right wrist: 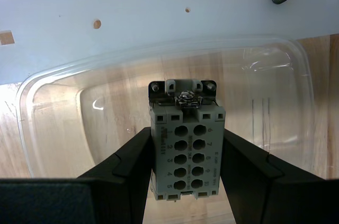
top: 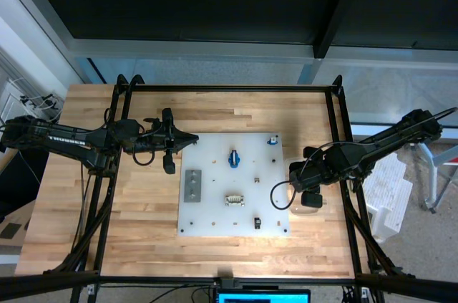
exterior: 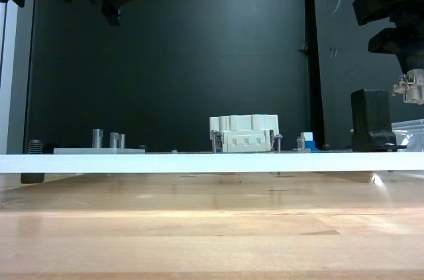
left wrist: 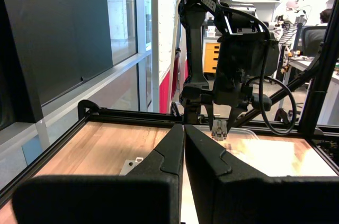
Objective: Pick the HAN10E connector and install on the hub
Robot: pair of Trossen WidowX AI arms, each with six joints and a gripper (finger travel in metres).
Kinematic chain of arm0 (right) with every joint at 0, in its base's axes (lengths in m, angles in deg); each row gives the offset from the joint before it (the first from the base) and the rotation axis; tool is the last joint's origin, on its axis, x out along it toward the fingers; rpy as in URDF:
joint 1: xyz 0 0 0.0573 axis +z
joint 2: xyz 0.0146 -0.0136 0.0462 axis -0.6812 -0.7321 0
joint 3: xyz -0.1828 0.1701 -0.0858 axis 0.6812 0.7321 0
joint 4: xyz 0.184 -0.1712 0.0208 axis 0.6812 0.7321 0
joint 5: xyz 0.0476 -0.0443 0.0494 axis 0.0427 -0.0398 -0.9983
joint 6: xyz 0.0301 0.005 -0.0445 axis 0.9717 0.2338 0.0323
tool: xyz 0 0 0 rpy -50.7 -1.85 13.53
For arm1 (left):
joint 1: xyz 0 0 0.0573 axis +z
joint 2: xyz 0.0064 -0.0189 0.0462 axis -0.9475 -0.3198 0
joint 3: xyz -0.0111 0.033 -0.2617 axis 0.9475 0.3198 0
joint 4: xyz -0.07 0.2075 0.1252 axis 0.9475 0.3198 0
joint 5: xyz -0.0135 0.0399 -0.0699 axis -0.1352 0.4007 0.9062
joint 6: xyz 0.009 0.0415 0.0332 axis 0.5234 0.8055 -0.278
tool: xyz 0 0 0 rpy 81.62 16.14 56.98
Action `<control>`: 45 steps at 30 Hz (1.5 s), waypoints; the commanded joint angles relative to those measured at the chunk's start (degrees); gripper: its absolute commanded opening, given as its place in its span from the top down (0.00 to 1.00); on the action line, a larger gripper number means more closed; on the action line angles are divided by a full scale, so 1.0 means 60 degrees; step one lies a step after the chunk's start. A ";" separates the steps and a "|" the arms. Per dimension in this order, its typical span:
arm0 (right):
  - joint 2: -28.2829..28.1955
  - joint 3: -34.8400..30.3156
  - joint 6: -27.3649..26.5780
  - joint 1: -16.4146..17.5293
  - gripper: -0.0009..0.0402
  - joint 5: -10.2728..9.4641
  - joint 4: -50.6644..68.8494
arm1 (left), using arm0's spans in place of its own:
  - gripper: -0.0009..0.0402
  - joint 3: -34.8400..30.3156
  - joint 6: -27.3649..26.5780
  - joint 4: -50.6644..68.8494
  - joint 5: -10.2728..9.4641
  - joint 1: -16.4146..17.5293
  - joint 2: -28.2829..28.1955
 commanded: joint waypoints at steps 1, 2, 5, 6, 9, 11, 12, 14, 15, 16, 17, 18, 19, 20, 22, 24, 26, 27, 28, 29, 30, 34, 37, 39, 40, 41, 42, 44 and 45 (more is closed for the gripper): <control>-0.0062 -0.0076 0.0000 0.0000 0.88 0.0000 -0.0004 | 0.98 -0.0004 0.0000 0.0000 0.0000 0.0004 0.0000; -0.0062 -0.0109 0.0000 0.0004 0.88 0.0000 -0.0007 | 0.98 -0.0004 0.0000 0.0000 0.0000 0.0004 0.0000; -0.0062 -0.0175 0.0004 0.0000 0.88 0.0004 -0.0015 | 0.98 -0.0004 0.0000 -0.0004 0.0000 0.0004 0.0000; -0.0062 -0.0193 0.0000 0.0000 0.88 0.0004 -0.0015 | 0.98 -0.0004 0.0000 0.0000 0.0000 0.0004 0.0000; -0.0229 -0.0291 -0.0004 0.0000 0.88 0.0004 -0.0004 | 0.98 -0.0004 0.0000 -0.0004 0.0000 0.0004 0.0000; -0.0339 -0.0346 -0.0004 0.0000 0.88 0.0004 -0.0018 | 0.98 -0.0004 0.0000 0.0000 0.0000 0.0004 0.0000; -0.0408 -0.0382 -0.0007 0.0000 0.88 0.0004 -0.0011 | 0.98 -0.0004 -0.0004 0.0000 0.0000 0.0004 0.0000; -0.0525 -0.0463 -0.0047 0.0004 0.88 0.0007 -0.0025 | 0.98 -0.0004 0.0000 0.0000 0.0000 0.0004 0.0000; -0.0583 -0.0506 -0.0106 0.0004 0.88 0.0007 -0.0040 | 0.98 -0.0004 0.0000 -0.0004 0.0000 0.0000 0.0000; -0.0667 -0.0557 -0.0149 0.0000 0.88 0.0011 -0.0044 | 0.98 -0.0004 0.0000 0.0000 0.0000 0.0004 0.0000; -0.0732 -0.0616 -0.0168 0.0000 0.88 0.0011 -0.0047 | 0.98 -0.0004 0.0000 0.0004 0.0000 0.0004 0.0000; -0.0798 -0.0667 -0.0168 0.0000 0.88 0.0018 -0.0058 | 0.98 -0.0004 0.0000 0.0000 -0.0004 0.0004 0.0000; -0.0871 -0.0718 -0.0168 0.0000 0.88 0.0022 -0.0066 | 0.98 -0.0004 0.0000 0.0000 0.0000 0.0004 0.0000; -0.0936 -0.0761 -0.0171 -0.0004 0.88 0.0022 -0.0087 | 0.98 -0.0004 0.0000 -0.0004 0.0000 0.0004 0.0000; -0.1064 -0.0838 -0.0175 -0.0004 0.88 0.0051 -0.0117 | 0.98 -0.0004 0.0000 0.0000 0.0000 0.0004 0.0000; -0.1228 -0.0925 -0.0178 -0.0004 0.88 0.0084 -0.0149 | 0.98 -0.0004 0.0000 0.0000 0.0000 0.0004 0.0000; -0.1373 -0.1009 -0.0182 -0.0004 0.88 0.0091 -0.0171 | 0.98 -0.0004 0.0000 0.0000 0.0000 0.0004 0.0000; -0.1464 -0.1056 -0.0189 -0.0004 0.88 0.0091 -0.0200 | 0.98 -0.0004 0.0000 0.0000 0.0000 0.0004 0.0000; -0.1530 -0.1100 -0.0208 -0.0004 0.88 0.0091 -0.0237 | 0.98 -0.0004 0.0000 0.0000 0.0000 0.0004 0.0000; -0.1610 -0.1137 -0.0219 -0.0004 0.88 0.0091 -0.0295 | 0.98 -0.0004 0.0000 -0.0004 0.0000 0.0004 0.0000; -0.1668 -0.1180 -0.0222 -0.0004 0.88 0.0091 -0.0335 | 0.98 -0.0004 0.0000 -0.0004 0.0000 0.0004 0.0000; -0.1967 -0.1428 -0.0251 -0.0004 0.85 0.0091 -0.0339 | 0.98 -0.0004 0.0000 0.0000 0.0000 0.0004 0.0000; -0.2138 -0.1606 -0.0240 -0.0007 0.77 0.0091 -0.0339 | 0.98 -0.0004 0.0000 0.0000 0.0000 0.0000 0.0000; -0.2266 -0.1687 -0.0211 -0.0018 0.69 0.0080 -0.0324 | 0.98 -0.0004 0.0000 0.0000 0.0000 0.0004 0.0000; -0.2306 -0.1716 -0.0186 -0.0022 0.65 0.0080 -0.0331 | 0.98 -0.0004 0.0000 -0.0004 0.0000 0.0004 0.0000; -0.2386 -0.1759 -0.0153 -0.0022 0.61 0.0073 -0.0331 | 0.98 -0.0004 0.0000 0.0000 0.0000 0.0004 0.0000; -0.2452 -0.1814 -0.0138 -0.0022 0.56 0.0062 -0.0328 | 0.98 -0.0004 0.0000 0.0000 0.0000 0.0004 0.0000; -0.2652 -0.1971 -0.0135 -0.0029 0.47 -0.0011 -0.0313 | 0.98 -0.0004 0.0000 0.0000 0.0000 0.0004 0.0000; -0.2761 -0.2095 -0.0138 -0.0036 0.42 -0.0007 -0.0302 | 0.98 -0.0004 0.0000 -0.0004 0.0000 0.0004 0.0000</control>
